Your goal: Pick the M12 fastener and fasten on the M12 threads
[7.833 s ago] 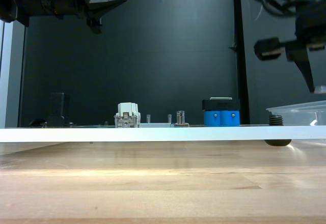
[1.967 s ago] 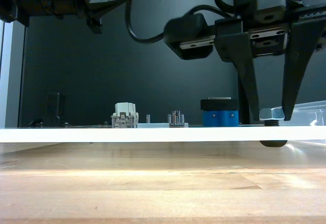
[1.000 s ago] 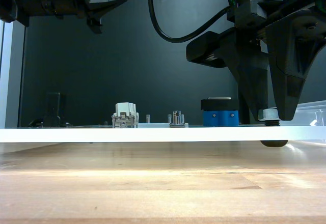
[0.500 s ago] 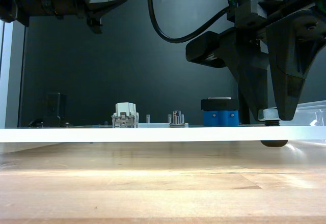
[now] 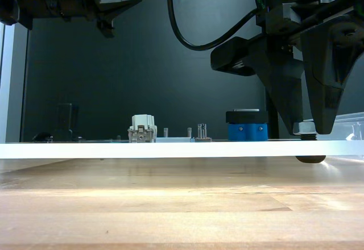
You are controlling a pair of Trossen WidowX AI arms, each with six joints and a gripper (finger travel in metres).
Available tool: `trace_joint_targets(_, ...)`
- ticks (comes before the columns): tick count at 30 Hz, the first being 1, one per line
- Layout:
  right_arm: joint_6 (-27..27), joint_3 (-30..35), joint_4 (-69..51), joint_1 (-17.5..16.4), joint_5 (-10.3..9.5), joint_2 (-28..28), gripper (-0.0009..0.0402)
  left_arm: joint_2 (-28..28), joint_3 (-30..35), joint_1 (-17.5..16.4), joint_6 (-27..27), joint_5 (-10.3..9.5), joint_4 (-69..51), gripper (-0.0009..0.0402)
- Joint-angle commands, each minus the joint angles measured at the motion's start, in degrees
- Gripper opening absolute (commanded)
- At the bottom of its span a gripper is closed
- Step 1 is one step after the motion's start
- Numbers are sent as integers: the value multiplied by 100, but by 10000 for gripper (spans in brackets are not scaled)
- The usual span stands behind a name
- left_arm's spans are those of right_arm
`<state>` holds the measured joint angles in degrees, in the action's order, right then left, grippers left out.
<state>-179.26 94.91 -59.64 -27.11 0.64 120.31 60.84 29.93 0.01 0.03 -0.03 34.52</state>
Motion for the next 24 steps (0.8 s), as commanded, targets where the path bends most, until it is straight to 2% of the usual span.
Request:
trace_joint_targets(1, -7, 4, 28, -2, -44, -26, 99, 2, 2, 0, 0, 0, 0, 0)
trace_joint_targets(9, -2, 4, 15, -2, -50, -74, 150, 2, 2, 0, 0, 2, 0, 0)
trace_joint_targets(16, 197, 4, 7, -15, -240, -343, 172, 2, 2, 0, 0, 0, 0, 0)
trace_joint_targets(20, 671, 4, -2, -20, -240, -664, 173, 2, 2, -2, 0, 2, -2, 0)
trace_joint_targets(24, 1589, 4, -37, -17, -214, -931, 171, 2, 2, -2, 0, 2, -2, 0)
